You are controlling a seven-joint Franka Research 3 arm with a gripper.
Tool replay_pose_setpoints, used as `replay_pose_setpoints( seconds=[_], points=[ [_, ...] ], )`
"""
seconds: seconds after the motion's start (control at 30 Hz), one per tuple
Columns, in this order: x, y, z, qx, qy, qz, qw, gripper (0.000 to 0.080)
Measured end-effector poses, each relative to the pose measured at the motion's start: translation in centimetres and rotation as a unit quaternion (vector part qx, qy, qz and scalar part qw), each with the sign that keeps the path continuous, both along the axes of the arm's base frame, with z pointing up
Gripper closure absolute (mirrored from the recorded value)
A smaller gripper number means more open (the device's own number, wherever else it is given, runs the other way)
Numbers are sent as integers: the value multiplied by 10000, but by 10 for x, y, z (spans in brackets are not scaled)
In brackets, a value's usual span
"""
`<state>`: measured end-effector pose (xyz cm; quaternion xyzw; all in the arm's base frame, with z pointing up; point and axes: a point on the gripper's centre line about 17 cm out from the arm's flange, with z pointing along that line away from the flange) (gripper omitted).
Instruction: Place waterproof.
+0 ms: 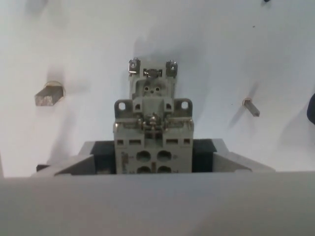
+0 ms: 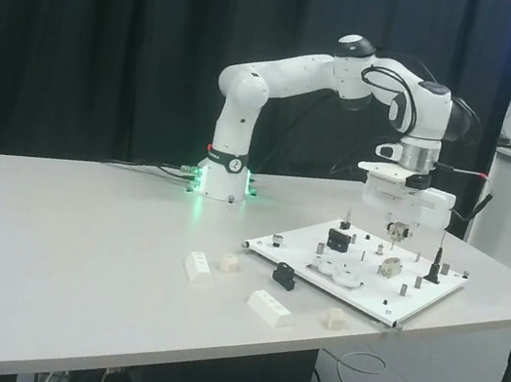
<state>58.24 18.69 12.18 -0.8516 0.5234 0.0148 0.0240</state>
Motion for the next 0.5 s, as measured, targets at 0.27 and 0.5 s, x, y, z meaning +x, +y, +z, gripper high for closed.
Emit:
replay_pose_setpoints(
  seconds=[0.27, 0.5],
  points=[
    [0, -1, 0, -17, 2, 3, 10000, 489],
    [0, -1, 0, -22, 1, 6, 10000, 489]
  ],
)
